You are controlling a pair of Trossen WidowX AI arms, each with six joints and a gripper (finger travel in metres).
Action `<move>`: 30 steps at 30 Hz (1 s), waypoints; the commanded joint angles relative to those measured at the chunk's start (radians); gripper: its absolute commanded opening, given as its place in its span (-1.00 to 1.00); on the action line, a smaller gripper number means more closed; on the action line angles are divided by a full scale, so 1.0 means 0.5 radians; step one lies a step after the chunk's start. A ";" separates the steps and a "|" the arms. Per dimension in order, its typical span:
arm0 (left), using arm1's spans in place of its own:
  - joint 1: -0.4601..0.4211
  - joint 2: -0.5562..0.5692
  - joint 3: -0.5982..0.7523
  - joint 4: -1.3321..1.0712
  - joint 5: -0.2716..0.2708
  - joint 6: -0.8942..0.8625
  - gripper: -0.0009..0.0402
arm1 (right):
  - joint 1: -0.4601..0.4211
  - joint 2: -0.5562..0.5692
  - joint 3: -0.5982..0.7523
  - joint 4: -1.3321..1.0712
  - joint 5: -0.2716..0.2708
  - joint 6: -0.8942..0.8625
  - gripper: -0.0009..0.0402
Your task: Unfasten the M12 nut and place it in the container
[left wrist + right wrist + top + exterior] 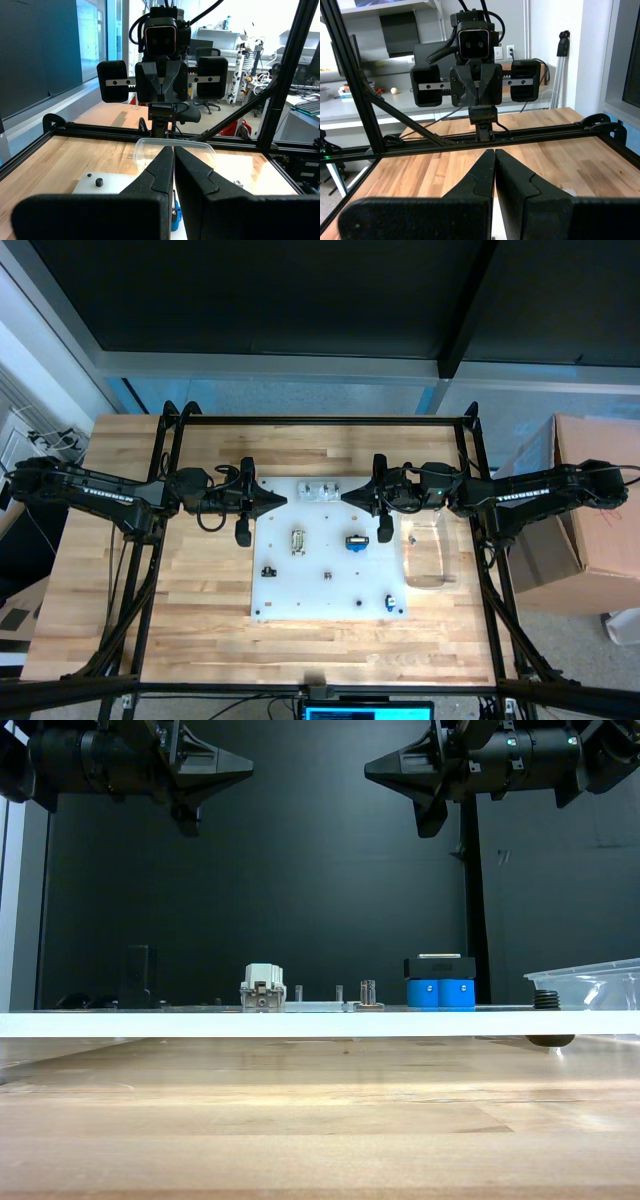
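The black ribbed stud (545, 1000) stands bare at the board's near right edge (392, 598), with no nut on it. A small silvery piece (411, 537), apparently the nut, lies free inside the clear container (445, 552) near its far left corner. My left gripper (283, 500) hangs high over the board's far left part, shut on nothing, as the left wrist view shows (173, 165). Facing it, my right gripper (345, 496) hovers over the board's far right part, shut and empty (495, 165). Both are well above the board in the low view (250, 763) (368, 765).
On the white board (300, 590) stand a grey connector (297, 541), a blue block (356, 542), a silver post (327, 576) and a small black part (268, 571). A black frame rings the table. A cardboard box (590, 500) sits off the right side.
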 commanded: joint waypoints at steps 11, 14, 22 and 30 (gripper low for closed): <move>0.001 0.000 0.000 0.000 0.001 0.000 -0.96 | 0.000 0.002 0.001 -0.060 0.000 0.001 -0.96; 0.001 0.000 0.000 0.000 0.001 0.000 -0.96 | 0.000 0.002 0.000 -0.060 0.000 0.001 -0.96; 0.001 0.000 0.000 0.000 0.001 0.000 -0.96 | 0.001 0.002 0.001 -0.060 0.000 0.001 -0.96; 0.001 0.000 0.000 0.000 0.001 0.000 -0.96 | 0.000 0.002 0.000 -0.060 0.000 0.001 -0.96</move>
